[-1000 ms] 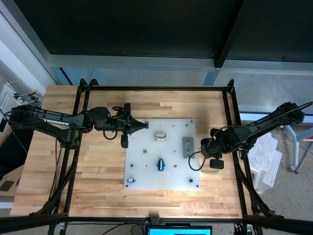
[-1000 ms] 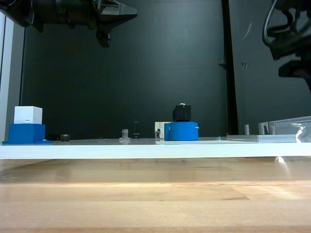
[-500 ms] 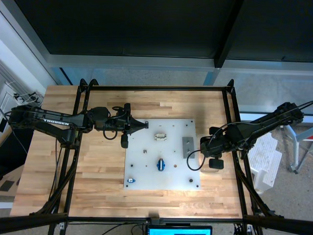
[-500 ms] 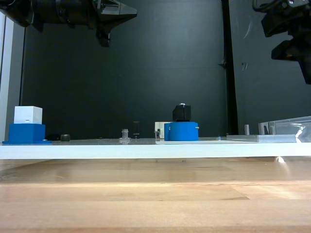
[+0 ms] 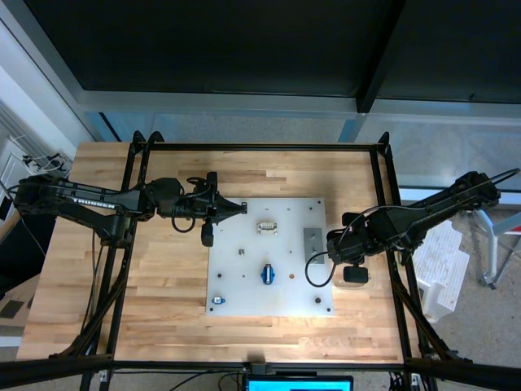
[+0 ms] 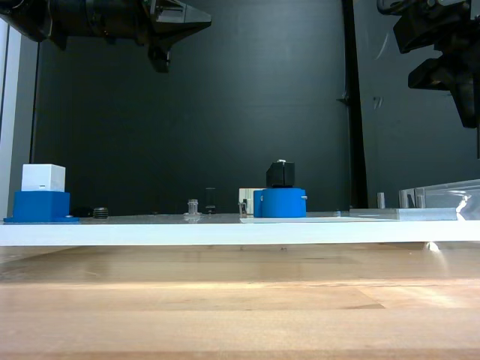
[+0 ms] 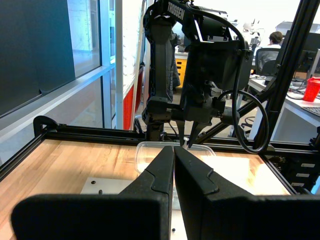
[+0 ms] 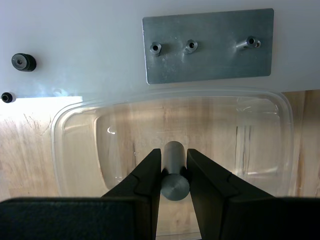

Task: Pick the 16mm cylinder and install on the taskboard

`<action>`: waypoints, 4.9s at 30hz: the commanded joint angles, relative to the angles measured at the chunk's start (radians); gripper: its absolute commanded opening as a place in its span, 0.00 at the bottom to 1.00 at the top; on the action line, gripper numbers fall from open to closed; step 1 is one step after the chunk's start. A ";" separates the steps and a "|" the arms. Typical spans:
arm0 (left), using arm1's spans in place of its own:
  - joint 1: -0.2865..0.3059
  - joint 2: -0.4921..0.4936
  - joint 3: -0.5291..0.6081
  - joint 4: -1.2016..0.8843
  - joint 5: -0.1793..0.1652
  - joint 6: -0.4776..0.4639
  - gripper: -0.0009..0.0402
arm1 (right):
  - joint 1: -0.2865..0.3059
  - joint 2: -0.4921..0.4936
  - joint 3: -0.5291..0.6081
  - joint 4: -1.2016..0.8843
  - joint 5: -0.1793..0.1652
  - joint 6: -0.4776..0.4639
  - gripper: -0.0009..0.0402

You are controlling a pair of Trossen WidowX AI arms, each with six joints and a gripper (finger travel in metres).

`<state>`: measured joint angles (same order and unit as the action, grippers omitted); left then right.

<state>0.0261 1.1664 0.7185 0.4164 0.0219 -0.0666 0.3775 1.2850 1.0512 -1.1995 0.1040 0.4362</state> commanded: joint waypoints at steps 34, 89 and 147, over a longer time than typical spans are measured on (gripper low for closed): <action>0.000 0.000 0.000 0.000 0.000 0.000 0.02 | 0.001 -0.047 -0.275 0.193 -0.032 0.004 0.02; 0.000 0.000 0.000 0.000 0.000 0.000 0.02 | 0.000 -0.068 -0.372 0.303 -0.052 0.005 0.12; 0.000 0.000 0.000 0.000 0.000 0.000 0.02 | 0.042 -0.174 -0.454 0.322 -0.032 0.058 0.46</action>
<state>0.0261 1.1664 0.7185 0.4164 0.0219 -0.0662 0.4194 1.1099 0.5980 -0.8829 0.0643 0.4923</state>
